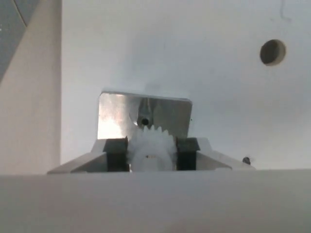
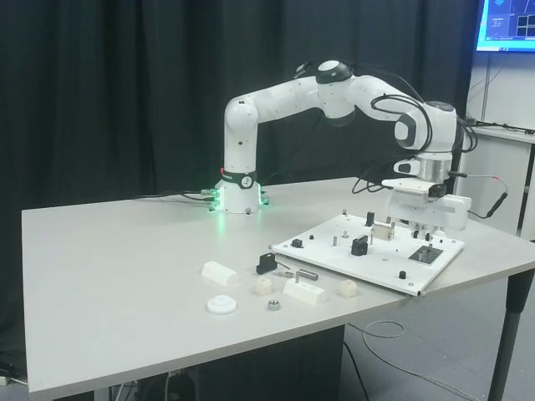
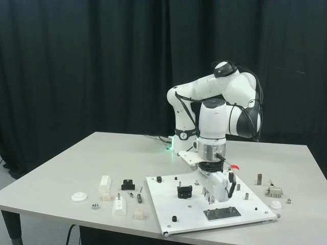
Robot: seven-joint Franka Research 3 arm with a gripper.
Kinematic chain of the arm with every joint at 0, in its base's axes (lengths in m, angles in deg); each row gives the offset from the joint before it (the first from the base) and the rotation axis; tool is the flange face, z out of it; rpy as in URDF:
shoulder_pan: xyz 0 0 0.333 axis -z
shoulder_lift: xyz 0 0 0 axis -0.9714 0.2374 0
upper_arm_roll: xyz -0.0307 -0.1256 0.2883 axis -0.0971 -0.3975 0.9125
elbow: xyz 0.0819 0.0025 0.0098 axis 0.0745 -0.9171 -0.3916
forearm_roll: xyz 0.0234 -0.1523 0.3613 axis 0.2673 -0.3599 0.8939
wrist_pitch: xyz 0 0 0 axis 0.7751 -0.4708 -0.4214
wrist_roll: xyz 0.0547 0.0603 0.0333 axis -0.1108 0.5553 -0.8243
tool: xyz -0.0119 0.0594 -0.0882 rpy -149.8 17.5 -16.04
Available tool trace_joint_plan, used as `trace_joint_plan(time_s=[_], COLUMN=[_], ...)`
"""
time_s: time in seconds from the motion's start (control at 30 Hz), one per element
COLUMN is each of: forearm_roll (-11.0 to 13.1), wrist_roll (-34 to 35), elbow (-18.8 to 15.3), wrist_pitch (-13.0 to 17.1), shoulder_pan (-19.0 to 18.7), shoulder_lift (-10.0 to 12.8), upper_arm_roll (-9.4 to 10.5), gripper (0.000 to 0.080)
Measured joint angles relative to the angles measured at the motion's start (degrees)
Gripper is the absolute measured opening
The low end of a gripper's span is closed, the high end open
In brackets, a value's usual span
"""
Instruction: Place small gear.
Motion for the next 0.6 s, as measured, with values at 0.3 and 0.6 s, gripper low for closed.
trace_joint_plan(time_s=[0.3,0.6], forearm_roll=[0.0,0.0], wrist_roll=[-0.4,-0.9], elbow=[0.1,0.1], wrist_pitch=[-0.5,-0.5], shoulder_pan=[0.1,0.3], shoulder_lift=[0.0,0.0], upper_arm_roll=[-0.27,-0.26], gripper=[0.0205,0.0205])
